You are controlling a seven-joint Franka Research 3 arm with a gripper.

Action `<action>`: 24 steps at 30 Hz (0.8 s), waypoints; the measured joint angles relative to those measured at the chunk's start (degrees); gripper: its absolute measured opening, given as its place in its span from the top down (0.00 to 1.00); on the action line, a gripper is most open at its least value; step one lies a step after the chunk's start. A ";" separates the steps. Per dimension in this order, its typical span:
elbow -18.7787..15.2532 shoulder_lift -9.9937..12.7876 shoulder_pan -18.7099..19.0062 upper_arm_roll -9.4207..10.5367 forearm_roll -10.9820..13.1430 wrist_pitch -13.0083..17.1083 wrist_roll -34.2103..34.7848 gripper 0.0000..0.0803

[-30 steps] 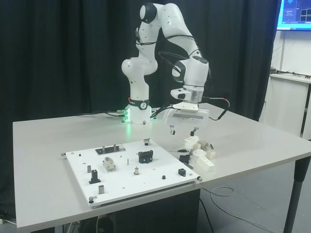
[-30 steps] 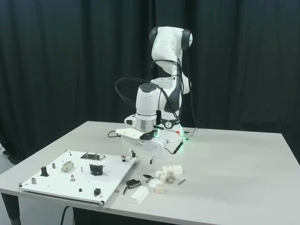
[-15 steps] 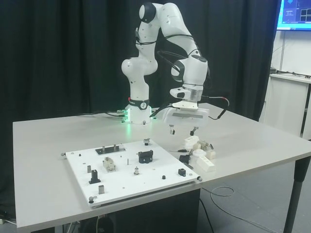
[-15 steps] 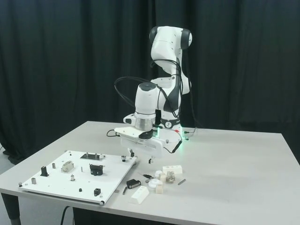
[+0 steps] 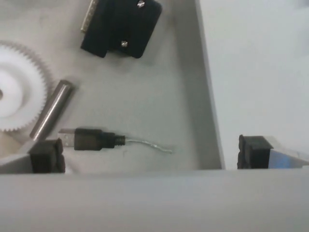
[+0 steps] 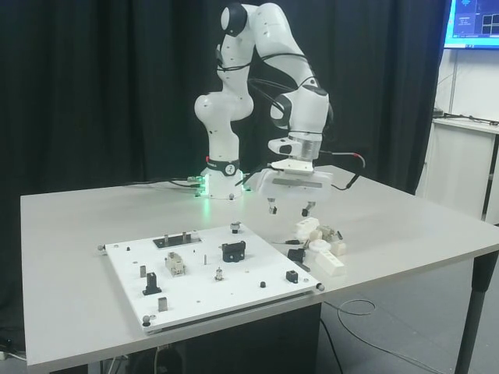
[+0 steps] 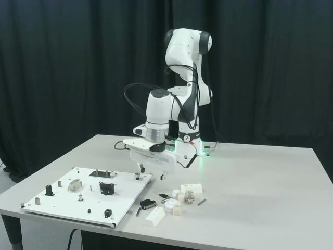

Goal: Remove bolt 4.

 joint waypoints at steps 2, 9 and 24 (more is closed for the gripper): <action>0.00 -0.16 -0.30 0.00 -0.11 0.05 0.00 0.00; 0.00 -0.71 -1.07 -0.01 -0.59 0.33 0.00 0.00; 0.04 -1.87 -2.93 -0.04 -0.96 0.53 -0.09 0.00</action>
